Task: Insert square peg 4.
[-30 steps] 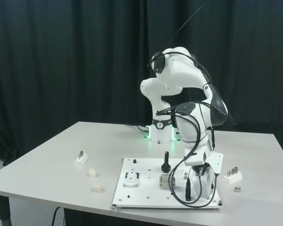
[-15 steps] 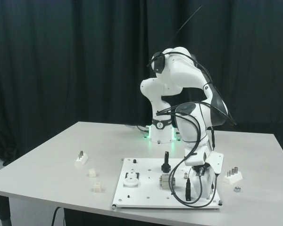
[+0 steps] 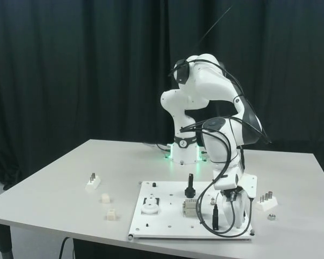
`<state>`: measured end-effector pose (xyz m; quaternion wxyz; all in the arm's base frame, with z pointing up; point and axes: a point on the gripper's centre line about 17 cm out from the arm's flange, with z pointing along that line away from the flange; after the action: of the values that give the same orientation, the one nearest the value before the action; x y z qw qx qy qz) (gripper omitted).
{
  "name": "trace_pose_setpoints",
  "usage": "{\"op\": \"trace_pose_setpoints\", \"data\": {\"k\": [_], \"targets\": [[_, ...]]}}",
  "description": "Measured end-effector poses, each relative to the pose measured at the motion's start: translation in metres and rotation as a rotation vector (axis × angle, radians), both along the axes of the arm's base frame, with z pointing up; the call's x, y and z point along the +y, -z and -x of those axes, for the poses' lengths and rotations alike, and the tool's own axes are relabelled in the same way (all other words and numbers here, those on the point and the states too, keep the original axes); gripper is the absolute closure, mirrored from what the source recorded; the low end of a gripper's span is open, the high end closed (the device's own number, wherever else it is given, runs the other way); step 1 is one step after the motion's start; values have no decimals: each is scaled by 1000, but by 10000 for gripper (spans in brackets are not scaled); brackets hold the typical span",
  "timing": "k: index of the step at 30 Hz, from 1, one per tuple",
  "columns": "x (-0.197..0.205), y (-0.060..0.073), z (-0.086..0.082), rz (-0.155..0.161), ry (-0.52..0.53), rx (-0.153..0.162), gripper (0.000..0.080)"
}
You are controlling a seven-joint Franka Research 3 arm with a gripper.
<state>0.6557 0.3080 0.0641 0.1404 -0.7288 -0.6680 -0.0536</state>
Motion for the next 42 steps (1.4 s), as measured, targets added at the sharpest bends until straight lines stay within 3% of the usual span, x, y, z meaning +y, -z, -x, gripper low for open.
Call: {"op": "trace_pose_setpoints", "data": {"k": [25,36,42], "targets": [[3,0,0,1,5,-7,652],[3,0,-1,21,198,41,652],[3,0,-2,26,244,52,652]]}}
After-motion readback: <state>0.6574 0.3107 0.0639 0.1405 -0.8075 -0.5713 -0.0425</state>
